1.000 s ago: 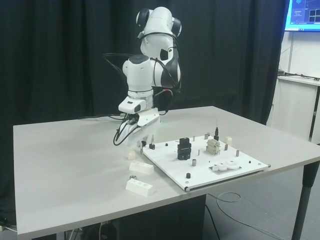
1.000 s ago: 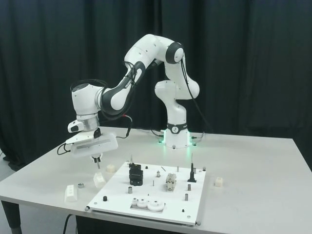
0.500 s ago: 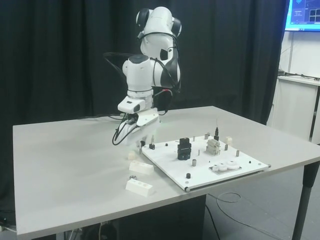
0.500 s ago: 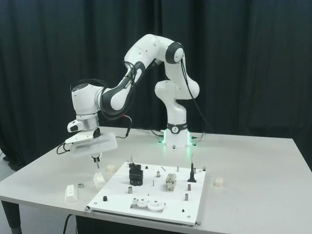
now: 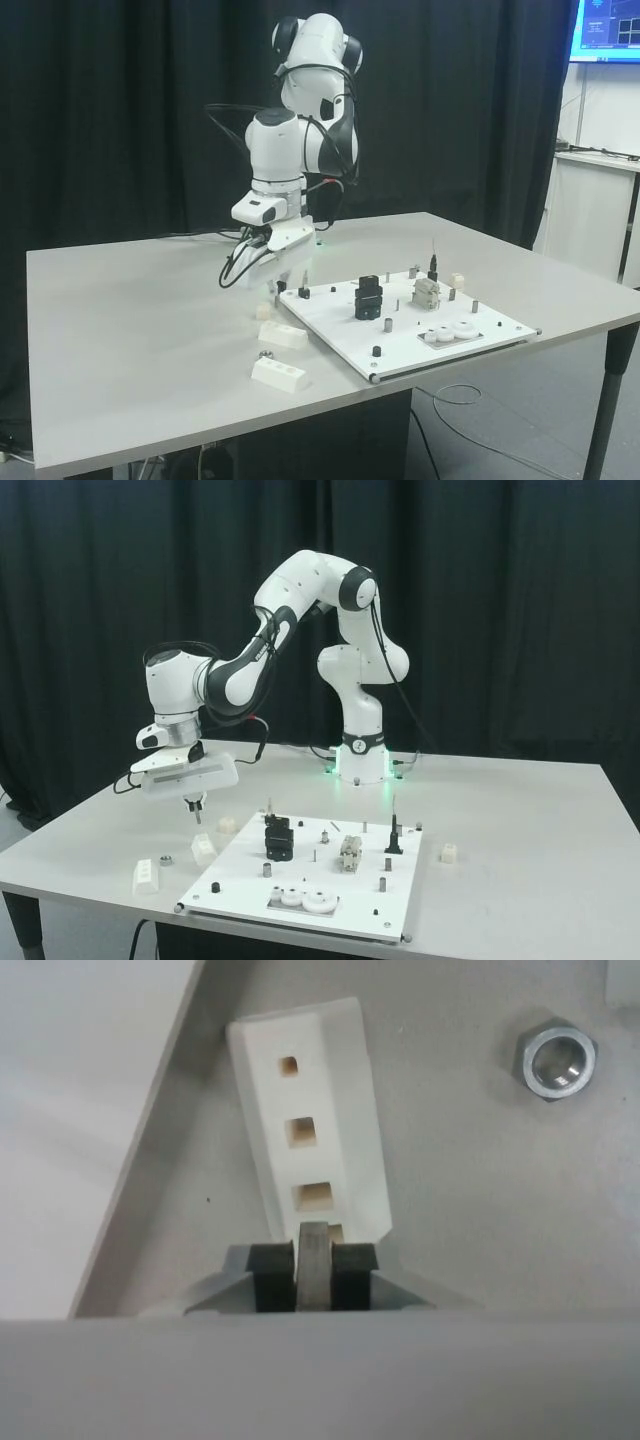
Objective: Insert square peg 2.
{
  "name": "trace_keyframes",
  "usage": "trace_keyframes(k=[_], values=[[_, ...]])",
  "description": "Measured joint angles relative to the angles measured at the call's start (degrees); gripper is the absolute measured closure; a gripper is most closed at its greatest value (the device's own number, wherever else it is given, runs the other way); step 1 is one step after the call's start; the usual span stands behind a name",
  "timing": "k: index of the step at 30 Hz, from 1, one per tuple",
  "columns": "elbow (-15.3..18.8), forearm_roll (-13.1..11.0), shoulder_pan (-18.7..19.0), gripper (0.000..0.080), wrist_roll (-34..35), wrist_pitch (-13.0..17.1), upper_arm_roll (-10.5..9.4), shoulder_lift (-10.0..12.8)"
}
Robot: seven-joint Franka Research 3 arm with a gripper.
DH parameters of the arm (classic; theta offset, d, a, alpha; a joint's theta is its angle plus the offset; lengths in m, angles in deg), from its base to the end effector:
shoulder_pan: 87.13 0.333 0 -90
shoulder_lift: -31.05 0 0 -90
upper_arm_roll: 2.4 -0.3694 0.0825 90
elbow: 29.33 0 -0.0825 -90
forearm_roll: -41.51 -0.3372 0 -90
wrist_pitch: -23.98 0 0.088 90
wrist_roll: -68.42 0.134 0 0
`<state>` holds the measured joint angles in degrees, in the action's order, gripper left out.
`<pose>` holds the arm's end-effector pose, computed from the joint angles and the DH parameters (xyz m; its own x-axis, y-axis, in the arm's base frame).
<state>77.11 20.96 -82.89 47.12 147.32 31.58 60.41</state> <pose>0.5557 -0.2505 0.3235 0.9448 -0.3112 -0.1019 -0.3162 -0.9480 -0.0359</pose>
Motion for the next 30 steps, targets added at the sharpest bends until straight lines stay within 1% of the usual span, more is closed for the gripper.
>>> trace_keyframes(k=[9, 12, 15, 19, 23, 30], values=[[0.0, 0.0, 0.3, 0.0729, 2.3, -0.3, 0.00, -0.4], [0.1, 0.3, 0.7, 0.0729, 4.2, -1.4, 0.00, -0.9], [0.2, 1.4, 1.2, 0.0729, 6.4, -2.7, 0.00, -1.8], [0.7, 3.1, 2.2, 0.0729, 9.2, -4.6, 0.01, -3.4], [1.8, 4.9, 3.4, 0.0729, 11.6, -5.8, 0.01, -5.7], [4.9, 7.7, 5.5, 0.0729, 15.4, -5.9, 0.01, -10.2]])
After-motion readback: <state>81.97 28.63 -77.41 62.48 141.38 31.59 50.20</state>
